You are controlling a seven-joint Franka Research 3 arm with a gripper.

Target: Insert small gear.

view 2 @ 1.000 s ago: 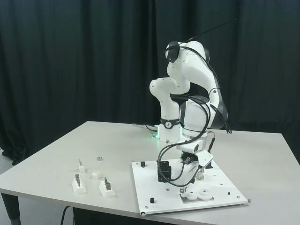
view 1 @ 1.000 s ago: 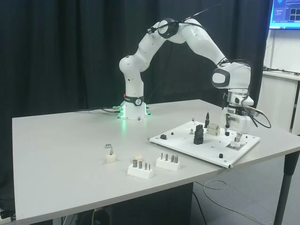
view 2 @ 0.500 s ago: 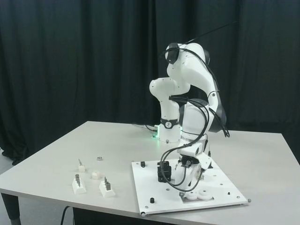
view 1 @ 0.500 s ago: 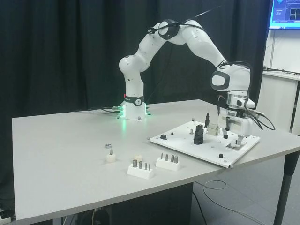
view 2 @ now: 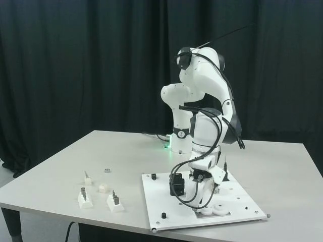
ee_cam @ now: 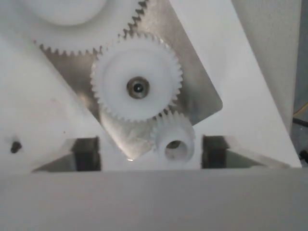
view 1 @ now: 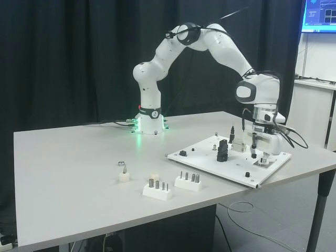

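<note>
small gear (ee_cam: 173, 142): white, between the two fingertips, seated on the grey metal plate (ee_cam: 195, 91), teeth meshing with middle gear at its 11 o'clock
middle gear (ee_cam: 137, 77): white, on a metal shaft through its hub, flat on the plate
large gear (ee_cam: 82, 26): white, only part in view, at 11 o'clock of middle gear, teeth touching it
gripper (ee_cam: 150, 153): low over the plate, fingers spread wider than the small gear, gap visible on both sides, no contact seen; black pads (ee_cam: 86, 153) either side
gripper, room views (view 1: 262, 153) (view 2: 204, 201): pointing straight down at the gear corner of the board
assembly board (view 1: 207, 158): white, flat on grey table (view 1: 73, 157), black parts on it
peg holders (view 1: 157, 190): white blocks with pins, on table well apart from board, at its 8 o'clock in first room view
arm base (view 1: 149, 122): green light at foot
</note>
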